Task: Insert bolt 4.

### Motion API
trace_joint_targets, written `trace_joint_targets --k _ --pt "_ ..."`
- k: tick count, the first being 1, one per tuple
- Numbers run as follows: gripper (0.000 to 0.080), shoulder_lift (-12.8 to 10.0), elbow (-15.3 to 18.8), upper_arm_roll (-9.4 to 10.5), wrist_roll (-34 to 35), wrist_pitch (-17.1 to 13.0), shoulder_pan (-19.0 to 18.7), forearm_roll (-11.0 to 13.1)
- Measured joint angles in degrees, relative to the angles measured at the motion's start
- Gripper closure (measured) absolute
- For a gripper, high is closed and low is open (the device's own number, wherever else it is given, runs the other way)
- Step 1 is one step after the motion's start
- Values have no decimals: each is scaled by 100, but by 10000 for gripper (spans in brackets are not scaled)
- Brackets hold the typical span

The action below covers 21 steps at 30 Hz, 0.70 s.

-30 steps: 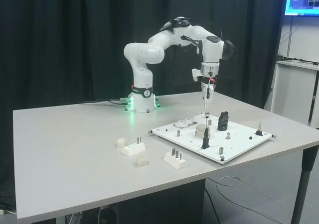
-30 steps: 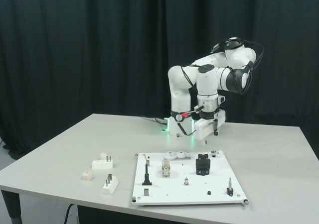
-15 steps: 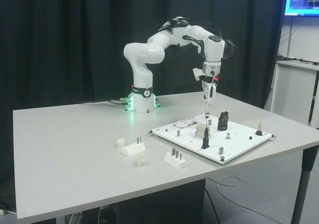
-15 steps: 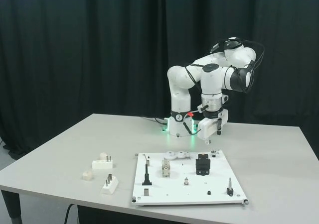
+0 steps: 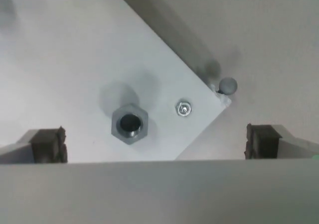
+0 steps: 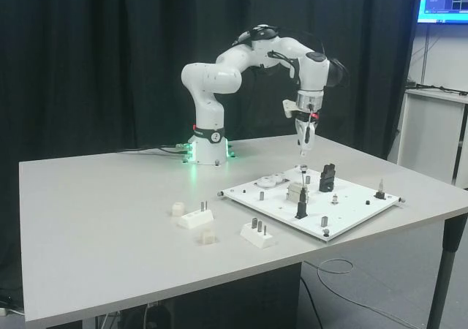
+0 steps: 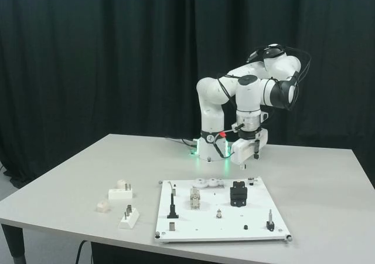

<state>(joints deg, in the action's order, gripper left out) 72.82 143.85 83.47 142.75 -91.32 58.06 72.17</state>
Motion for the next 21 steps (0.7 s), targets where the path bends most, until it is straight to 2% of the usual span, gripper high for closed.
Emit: trace_joint_targets --k 10,21 --pt "3 46 15 -117 21 104 54 -199" --pt "3 69 15 -353 20 278 106 -508"
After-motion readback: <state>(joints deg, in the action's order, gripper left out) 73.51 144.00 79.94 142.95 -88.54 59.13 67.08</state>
